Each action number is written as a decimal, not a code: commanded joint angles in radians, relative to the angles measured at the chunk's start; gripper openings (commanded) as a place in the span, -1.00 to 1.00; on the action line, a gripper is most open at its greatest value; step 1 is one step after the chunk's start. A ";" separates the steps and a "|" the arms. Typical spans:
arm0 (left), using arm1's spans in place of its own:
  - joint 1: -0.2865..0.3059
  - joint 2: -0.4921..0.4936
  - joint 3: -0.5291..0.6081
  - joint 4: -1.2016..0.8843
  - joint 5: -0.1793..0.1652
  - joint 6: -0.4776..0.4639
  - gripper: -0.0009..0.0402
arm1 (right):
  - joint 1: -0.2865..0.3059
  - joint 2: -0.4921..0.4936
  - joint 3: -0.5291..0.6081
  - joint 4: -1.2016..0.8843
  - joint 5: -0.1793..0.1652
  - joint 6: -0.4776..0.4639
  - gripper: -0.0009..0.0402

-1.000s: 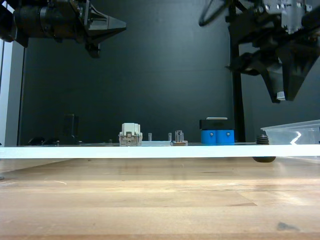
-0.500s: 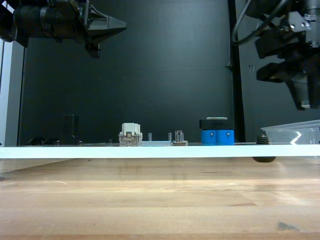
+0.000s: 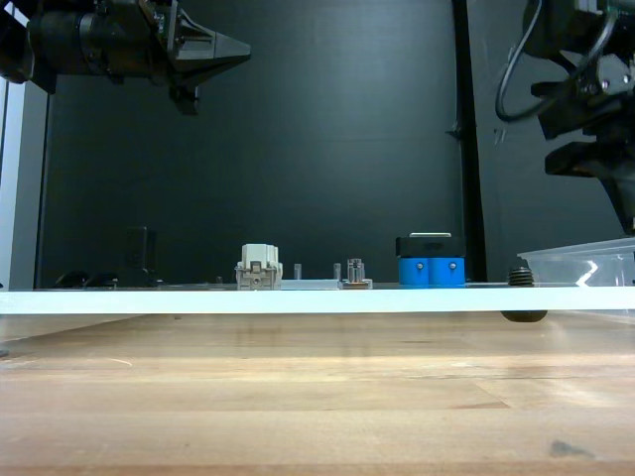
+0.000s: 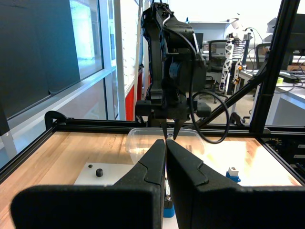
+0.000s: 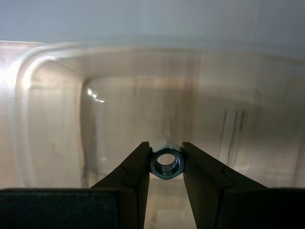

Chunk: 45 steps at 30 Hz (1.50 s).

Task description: Unfasten the M12 fastener and place in the container

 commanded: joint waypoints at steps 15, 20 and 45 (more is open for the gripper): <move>0.000 0.000 0.000 0.000 0.000 0.000 -0.96 | 0.000 0.003 -0.022 0.033 0.022 0.061 -0.75; 0.000 0.000 0.000 0.000 0.000 0.000 -0.96 | 0.000 0.003 -0.022 0.030 0.021 0.058 -0.42; 0.000 0.000 0.000 0.000 0.000 0.000 -0.96 | 0.001 0.003 -0.022 0.024 0.021 0.058 0.09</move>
